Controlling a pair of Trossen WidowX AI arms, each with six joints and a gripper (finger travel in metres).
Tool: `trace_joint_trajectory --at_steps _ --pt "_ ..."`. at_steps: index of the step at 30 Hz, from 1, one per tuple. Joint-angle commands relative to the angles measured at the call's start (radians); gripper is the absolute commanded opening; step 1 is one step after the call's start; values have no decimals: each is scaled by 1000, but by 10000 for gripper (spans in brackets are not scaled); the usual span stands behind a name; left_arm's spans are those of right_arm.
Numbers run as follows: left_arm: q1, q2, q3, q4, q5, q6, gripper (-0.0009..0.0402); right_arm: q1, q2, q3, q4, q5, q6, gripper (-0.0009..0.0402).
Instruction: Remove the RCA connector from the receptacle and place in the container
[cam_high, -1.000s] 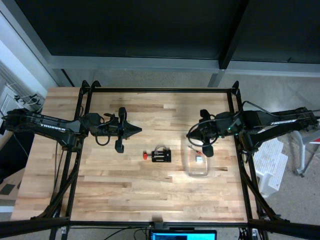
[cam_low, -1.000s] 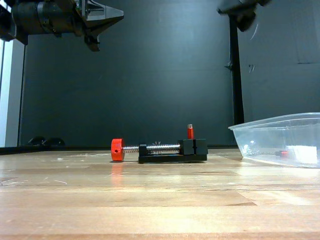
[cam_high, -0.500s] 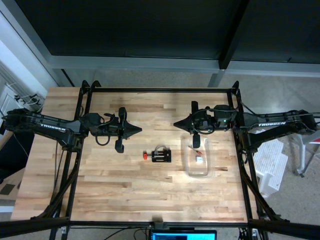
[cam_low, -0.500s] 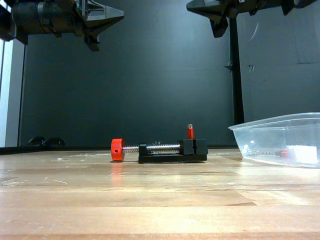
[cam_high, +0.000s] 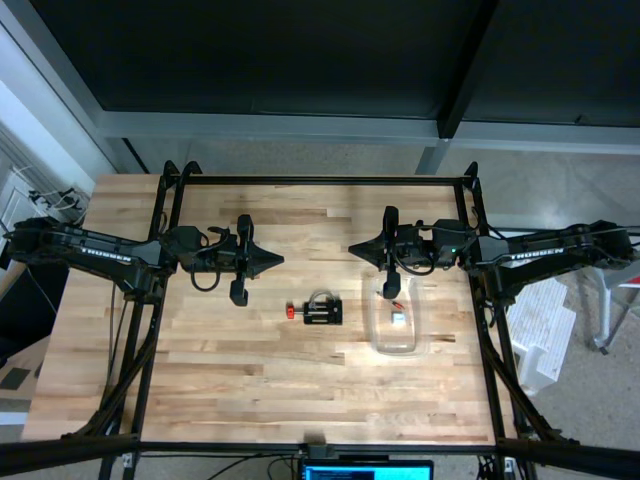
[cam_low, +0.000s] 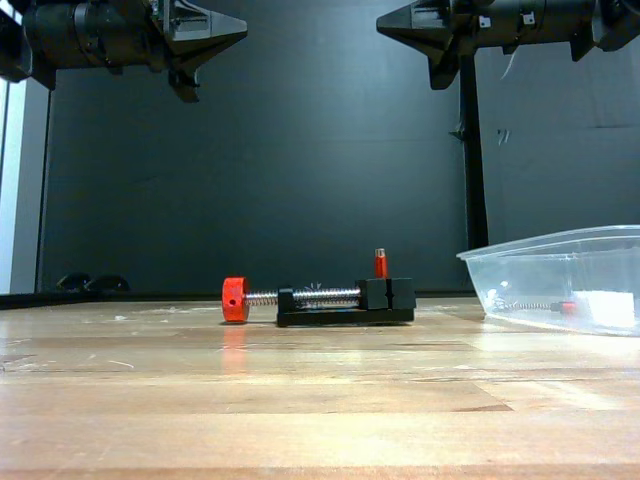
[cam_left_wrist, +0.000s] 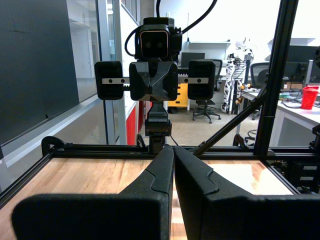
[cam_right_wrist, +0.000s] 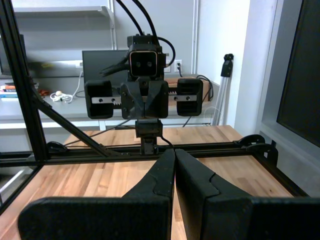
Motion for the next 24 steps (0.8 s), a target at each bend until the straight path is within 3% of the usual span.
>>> trace_joint_trajectory --at_steps 1,9,22,24 --pt "0 0 0 0 0 0 0 1 6 0 1 -3 -1 0" --pt "0 0 0 0 0 0 0 1 72 0 22 -12 -6 0" --pt "0 0 0 0 0 0 0 2 59 4 23 -19 -9 0" --pt "0 0 0 0 0 0 0 3 59 13 23 -40 -8 0"
